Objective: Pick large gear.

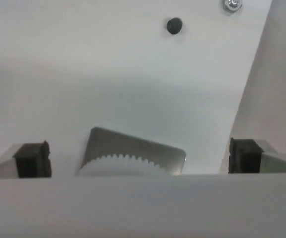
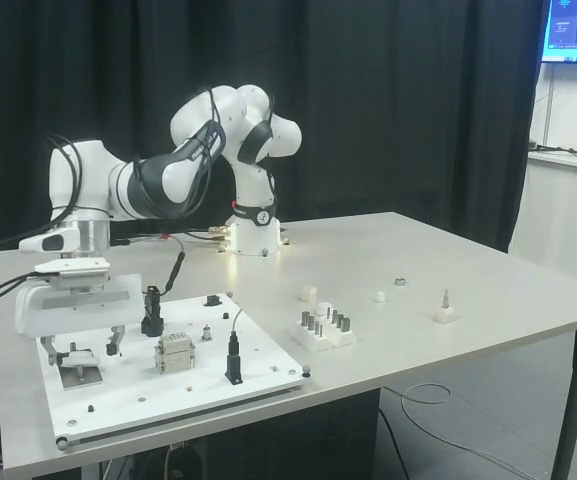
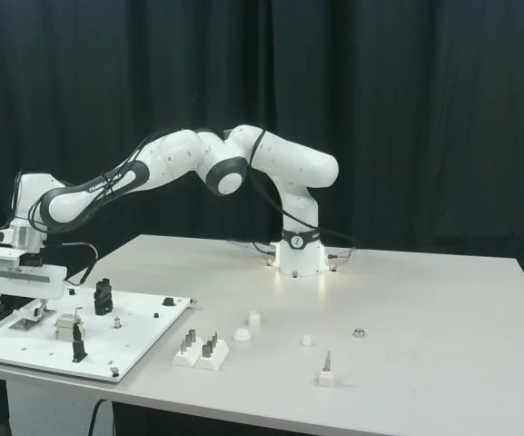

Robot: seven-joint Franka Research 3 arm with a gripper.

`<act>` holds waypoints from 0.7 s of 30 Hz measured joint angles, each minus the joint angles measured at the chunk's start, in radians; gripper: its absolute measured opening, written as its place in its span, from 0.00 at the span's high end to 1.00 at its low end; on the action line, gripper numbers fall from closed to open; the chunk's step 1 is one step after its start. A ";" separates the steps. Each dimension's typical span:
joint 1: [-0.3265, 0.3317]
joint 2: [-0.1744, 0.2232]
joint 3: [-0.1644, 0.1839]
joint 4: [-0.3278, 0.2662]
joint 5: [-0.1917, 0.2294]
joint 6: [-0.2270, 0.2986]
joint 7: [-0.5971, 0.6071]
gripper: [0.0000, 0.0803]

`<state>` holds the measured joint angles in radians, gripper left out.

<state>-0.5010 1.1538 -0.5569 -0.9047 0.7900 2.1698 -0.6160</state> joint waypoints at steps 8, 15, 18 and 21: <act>0.004 -0.014 -0.028 0.014 -0.001 -0.052 0.025 0.00; 0.014 -0.025 -0.051 0.014 -0.001 -0.073 0.057 0.00; 0.018 -0.027 -0.060 0.015 -0.001 -0.078 0.083 0.00; 0.022 -0.028 -0.067 0.015 -0.001 -0.079 0.122 0.00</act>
<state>-0.4794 1.1255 -0.6241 -0.8897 0.7886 2.0904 -0.4939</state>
